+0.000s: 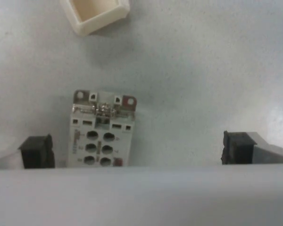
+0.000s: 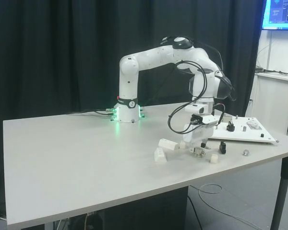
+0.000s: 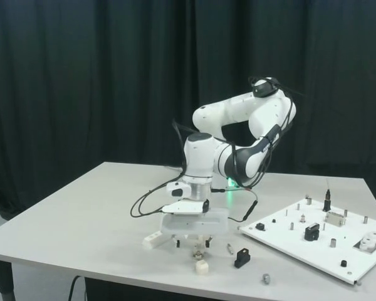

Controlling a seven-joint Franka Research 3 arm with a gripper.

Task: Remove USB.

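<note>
gripper (image 1: 136, 149) spread wide, black fingertips (image 1: 37, 151) well apart, pinching nothing. hovering just above a white terminal block (image 1: 103, 133) with metal clips, lying on the grey table (image 1: 203, 70) between the fingertips, nearer one. small white open box (image 1: 95, 13) further out. no usb plug identifiable.

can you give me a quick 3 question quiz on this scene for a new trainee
1. True or false: the gripper is shut on the white connector block.
2. What does the gripper hang over? A) white board B) connector block C) bare table
3. Fill in: in the wrist view the block lies ____ the two black fingertips.

Key: 1 false; 2 B; 3 between
</note>
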